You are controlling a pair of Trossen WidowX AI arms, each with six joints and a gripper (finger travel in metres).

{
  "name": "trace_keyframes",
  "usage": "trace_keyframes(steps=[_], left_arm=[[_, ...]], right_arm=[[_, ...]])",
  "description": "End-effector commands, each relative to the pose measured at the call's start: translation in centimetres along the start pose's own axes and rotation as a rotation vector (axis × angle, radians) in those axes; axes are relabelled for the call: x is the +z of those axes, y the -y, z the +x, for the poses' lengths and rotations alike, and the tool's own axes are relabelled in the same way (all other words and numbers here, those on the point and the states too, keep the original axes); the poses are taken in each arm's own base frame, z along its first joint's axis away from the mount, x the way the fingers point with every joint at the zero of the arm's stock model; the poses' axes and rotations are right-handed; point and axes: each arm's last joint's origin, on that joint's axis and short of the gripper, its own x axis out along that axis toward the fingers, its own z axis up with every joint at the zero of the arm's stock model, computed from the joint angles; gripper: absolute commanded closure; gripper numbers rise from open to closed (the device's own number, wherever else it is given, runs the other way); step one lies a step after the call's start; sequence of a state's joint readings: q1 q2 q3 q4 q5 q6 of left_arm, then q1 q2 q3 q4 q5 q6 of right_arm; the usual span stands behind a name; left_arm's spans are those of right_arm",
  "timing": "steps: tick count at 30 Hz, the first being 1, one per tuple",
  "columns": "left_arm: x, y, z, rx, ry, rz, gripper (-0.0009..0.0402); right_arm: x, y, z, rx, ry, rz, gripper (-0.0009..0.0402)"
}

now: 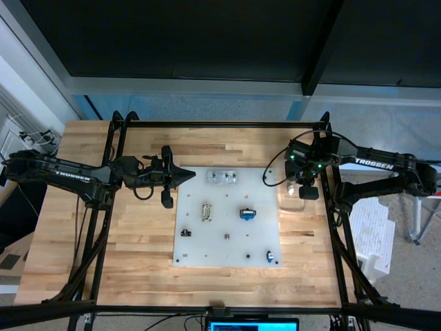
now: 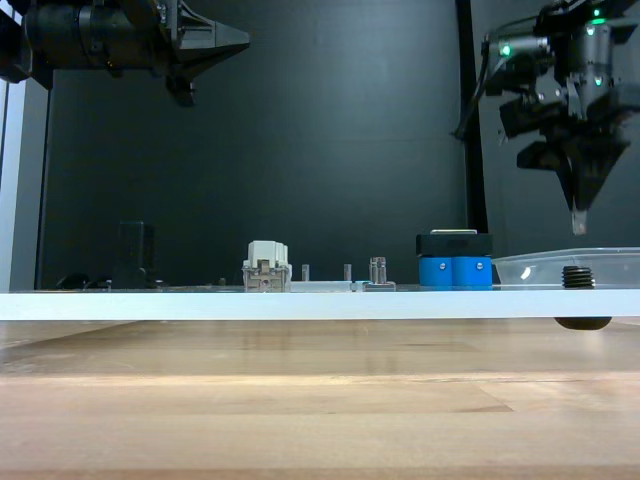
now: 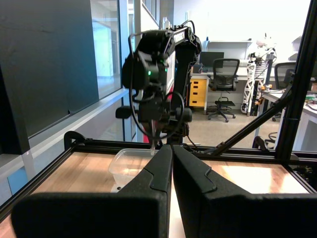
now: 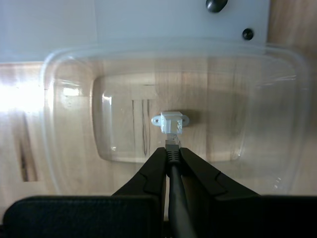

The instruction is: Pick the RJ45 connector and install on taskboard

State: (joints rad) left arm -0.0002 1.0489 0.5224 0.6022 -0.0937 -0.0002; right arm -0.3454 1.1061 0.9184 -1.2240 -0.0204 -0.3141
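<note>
Right wrist view: right end effector (image 4: 172,150) clamped on RJ45 connector (image 4: 172,142) above tray (image 4: 67,163). Left end effector (image 1: 192,176), fingers together, hovers at taskboard (image 1: 220,252) 10 o'clock.

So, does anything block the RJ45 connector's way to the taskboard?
Nothing visible: the right tool holds the RJ45 connector high above the clear tray; the left tool hangs high at the left edge of the taskboard.

The table (image 1: 124,276) is smooth pale wood, the taskboard (image 1: 207,248) flat white, maybe matt plastic, and the tray (image 4: 64,99) clear shiny plastic. The left gripper (image 3: 172,147), high by the board's far corner, and the right gripper (image 4: 171,149), over the tray, are matt black. The right one pinches the RJ45 connector (image 4: 172,142), whitish see-through plastic.
</note>
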Motion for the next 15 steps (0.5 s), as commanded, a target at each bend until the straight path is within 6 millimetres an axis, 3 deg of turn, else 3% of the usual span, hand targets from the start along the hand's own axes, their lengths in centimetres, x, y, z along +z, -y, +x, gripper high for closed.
trace_keyframes(steps=[1,6,15], left_arm=[[0.0,0.0,0.0,0.000,0.000,0.000,0.0393],[0.0,0.0,0.0,0.000,0.001,0.000,0.0393],[0.0,0.0,0.0,0.000,0.000,0.000,0.0393]], right_arm=[[0.3,-0.2,-1.4,-0.002,0.012,0.006,0.0393],[0.6,-0.4,-2.7,-0.004,0.028,-0.007,0.0393],[0.7,-0.8,-2.9,0.000,0.031,0.039,0.0393]])
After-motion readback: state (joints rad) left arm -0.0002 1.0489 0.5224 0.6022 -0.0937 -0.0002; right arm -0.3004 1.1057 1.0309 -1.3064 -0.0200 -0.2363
